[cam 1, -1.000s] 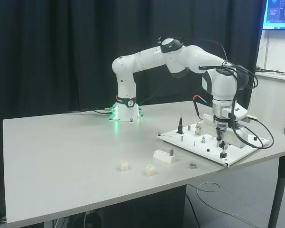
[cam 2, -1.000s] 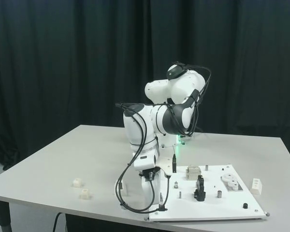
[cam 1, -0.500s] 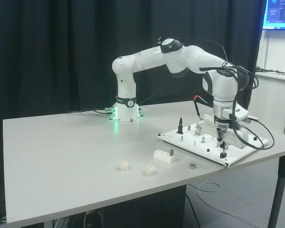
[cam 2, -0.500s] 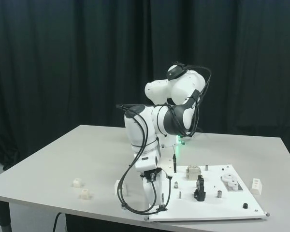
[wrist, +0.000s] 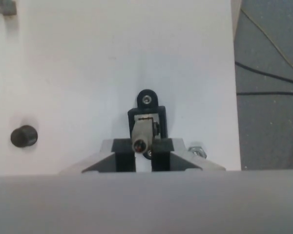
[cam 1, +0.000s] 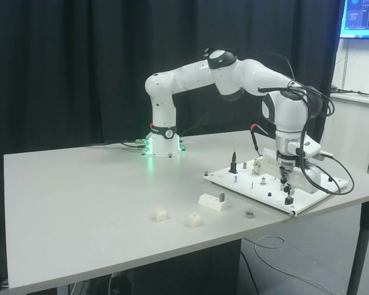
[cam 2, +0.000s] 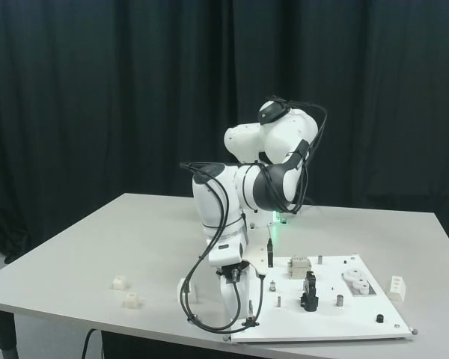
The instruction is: Insert Ethernet.
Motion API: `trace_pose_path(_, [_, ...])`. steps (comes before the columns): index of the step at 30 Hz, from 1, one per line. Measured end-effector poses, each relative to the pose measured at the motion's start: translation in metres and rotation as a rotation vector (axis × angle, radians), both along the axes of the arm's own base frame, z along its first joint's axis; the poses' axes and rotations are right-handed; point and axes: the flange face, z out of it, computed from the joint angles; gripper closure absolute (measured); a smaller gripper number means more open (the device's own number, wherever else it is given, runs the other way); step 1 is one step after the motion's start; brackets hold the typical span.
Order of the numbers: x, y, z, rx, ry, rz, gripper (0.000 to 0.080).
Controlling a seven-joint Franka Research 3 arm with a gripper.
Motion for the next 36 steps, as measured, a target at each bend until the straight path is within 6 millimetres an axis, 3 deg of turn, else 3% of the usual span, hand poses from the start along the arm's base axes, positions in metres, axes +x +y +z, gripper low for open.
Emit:
trace_pose_path(26, [-0.001, 0.0, 0.002, -0.032, 0.011, -0.004, 0.0738])
trace_pose_path(27, [-0.001, 0.0, 0.003, -0.033, 0.012, -0.003, 0.0556])
trace_pose_path(28, [-0.001, 0.0, 0.005, -0.033, 0.012, -0.002, 0.0247])
trace_pose_path(34, [-0.002, 0.001, 0.016, -0.027, 0.02, 0.005, 0.0247])
trace_pose_path(35, [-0.002, 0.001, 0.018, -0.025, 0.021, 0.006, 0.0064])
trace_pose_path(36, [-0.002, 0.002, 0.02, -0.023, 0.022, 0.007, 0.0064])
